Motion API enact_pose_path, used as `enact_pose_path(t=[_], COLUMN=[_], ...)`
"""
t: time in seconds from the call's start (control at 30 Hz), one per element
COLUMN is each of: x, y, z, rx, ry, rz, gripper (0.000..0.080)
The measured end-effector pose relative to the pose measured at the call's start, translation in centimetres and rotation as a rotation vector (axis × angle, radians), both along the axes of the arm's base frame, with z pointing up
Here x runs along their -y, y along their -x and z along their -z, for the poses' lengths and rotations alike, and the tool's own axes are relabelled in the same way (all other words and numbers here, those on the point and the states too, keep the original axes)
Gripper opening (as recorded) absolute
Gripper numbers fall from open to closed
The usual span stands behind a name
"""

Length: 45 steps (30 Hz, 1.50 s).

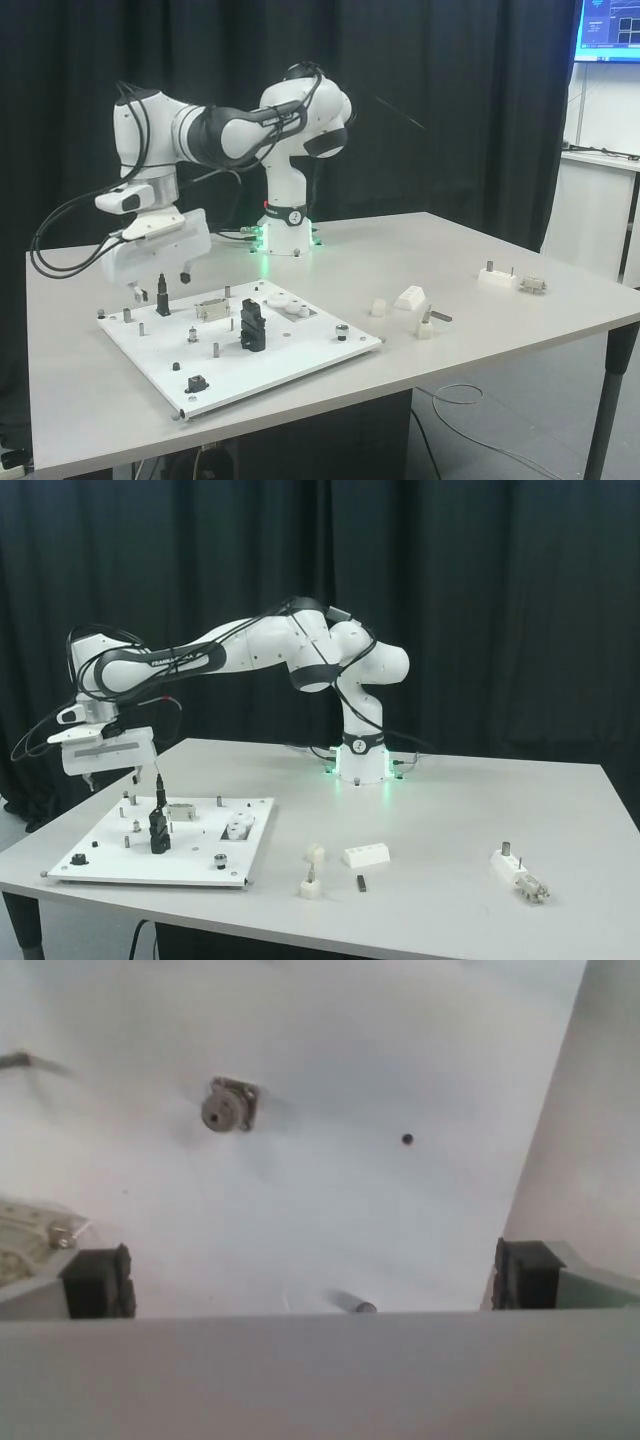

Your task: Pick round peg 1.

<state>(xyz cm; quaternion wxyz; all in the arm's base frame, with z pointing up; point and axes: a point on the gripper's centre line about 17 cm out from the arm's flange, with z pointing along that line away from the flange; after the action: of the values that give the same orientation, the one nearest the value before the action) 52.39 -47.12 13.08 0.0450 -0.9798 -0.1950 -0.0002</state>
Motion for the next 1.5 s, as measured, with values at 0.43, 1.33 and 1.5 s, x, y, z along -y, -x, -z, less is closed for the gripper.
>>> enact_pose_path(t=[0.43,1.33,1.5], x=[-2.0,-22.0,-27.1], y=[-0.8,-7.6,-8.3], z=[-0.8,-6.4,-6.6], rx=[-0.030,-0.150,-0.205], ry=[-0.038,-0.265,-0.279], rz=[-0.010,0.061,0.070], gripper=[0.0800,0.0800,0.0800])
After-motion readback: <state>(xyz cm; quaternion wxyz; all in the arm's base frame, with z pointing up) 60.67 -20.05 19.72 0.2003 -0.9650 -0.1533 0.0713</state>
